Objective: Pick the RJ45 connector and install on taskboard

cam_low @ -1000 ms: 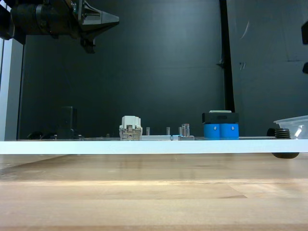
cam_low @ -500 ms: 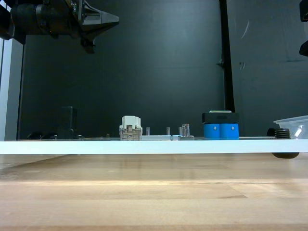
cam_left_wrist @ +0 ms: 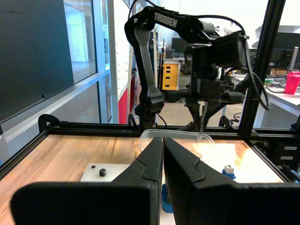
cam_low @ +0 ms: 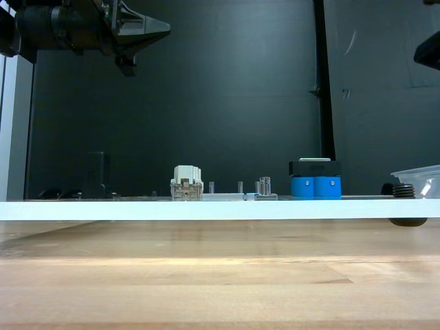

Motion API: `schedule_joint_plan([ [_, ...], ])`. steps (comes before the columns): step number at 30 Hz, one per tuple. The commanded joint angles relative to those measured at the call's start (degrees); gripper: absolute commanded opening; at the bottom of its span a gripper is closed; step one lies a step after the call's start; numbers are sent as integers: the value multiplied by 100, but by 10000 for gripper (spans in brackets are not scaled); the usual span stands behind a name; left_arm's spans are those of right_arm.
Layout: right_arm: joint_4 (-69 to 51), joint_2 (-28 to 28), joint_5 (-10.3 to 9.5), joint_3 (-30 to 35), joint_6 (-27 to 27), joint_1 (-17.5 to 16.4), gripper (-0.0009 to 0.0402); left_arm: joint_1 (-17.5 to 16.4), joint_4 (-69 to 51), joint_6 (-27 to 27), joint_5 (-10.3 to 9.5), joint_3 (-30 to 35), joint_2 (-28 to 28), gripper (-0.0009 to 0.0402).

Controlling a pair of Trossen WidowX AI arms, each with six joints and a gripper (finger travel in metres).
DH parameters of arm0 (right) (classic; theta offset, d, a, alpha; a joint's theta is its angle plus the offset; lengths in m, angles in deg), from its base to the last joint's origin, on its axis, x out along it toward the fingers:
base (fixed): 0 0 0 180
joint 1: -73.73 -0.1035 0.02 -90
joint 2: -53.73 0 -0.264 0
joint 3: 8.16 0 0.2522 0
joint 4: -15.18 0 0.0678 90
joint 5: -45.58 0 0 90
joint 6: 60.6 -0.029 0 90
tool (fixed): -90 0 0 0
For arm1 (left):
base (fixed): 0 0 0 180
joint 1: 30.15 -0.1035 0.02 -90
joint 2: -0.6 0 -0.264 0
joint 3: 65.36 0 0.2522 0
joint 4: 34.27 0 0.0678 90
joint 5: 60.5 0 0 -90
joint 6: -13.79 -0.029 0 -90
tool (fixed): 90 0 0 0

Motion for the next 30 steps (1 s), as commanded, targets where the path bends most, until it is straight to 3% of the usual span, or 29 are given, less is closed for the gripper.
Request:
schedule_joint_plan([
  [1, 136, -308, -2, 197, -46, -7, 0, 0, -2, 0, 0, 0, 0, 0],
  [9, 494, -914, -155, 509, -70, -17, 0, -2, 0, 0, 0, 0, 0, 0],
  [30, 1110, -1648, -192, 715, -66, -66, 0, 0, 0, 0, 0, 0, 0, 0],
])
